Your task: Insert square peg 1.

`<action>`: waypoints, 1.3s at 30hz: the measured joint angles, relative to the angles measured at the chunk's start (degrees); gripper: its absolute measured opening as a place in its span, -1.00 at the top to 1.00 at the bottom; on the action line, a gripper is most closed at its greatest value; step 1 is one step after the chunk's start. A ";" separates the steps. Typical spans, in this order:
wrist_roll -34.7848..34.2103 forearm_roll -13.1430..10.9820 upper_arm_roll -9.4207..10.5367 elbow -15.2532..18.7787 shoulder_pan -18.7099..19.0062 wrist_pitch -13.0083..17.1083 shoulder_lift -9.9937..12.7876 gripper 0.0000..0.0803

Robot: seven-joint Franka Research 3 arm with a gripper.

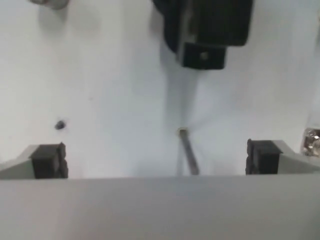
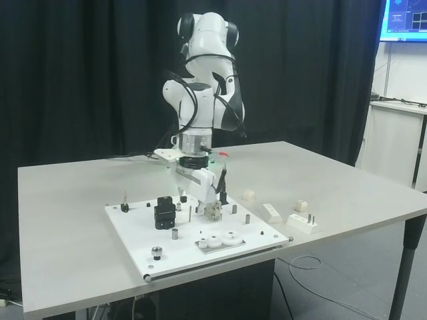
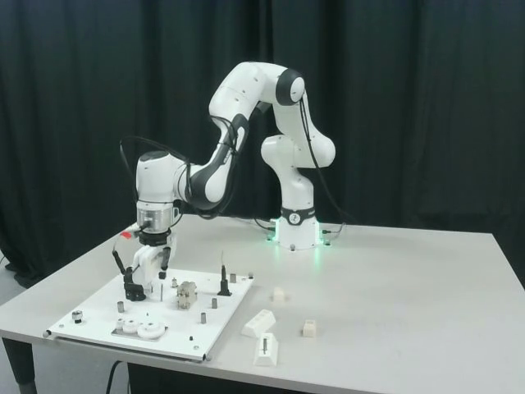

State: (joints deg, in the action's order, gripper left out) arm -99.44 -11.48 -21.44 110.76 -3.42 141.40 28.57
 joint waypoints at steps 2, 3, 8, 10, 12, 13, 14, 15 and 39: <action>0.00 0.00 0.00 -0.38 0.22 0.00 -0.01 -0.98; 0.00 0.00 0.00 -0.57 0.33 0.00 -0.01 -0.98; 0.00 0.00 0.00 -1.71 0.74 0.00 0.00 -0.99; 0.00 0.00 0.00 -2.20 0.83 0.00 0.02 -0.99; 0.00 0.04 0.00 -2.73 0.86 0.00 0.10 -0.99; 0.00 0.08 0.00 -2.99 0.85 0.00 0.17 -0.99; 0.00 0.12 -0.02 -3.23 0.85 0.00 0.26 -0.99; 0.00 0.18 -0.03 -3.45 0.85 0.00 0.36 -0.99; -0.90 0.40 -0.05 -7.96 1.03 -1.96 4.10 -0.99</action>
State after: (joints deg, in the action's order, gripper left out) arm -100.34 -11.08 -21.49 102.80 -2.40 139.44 32.67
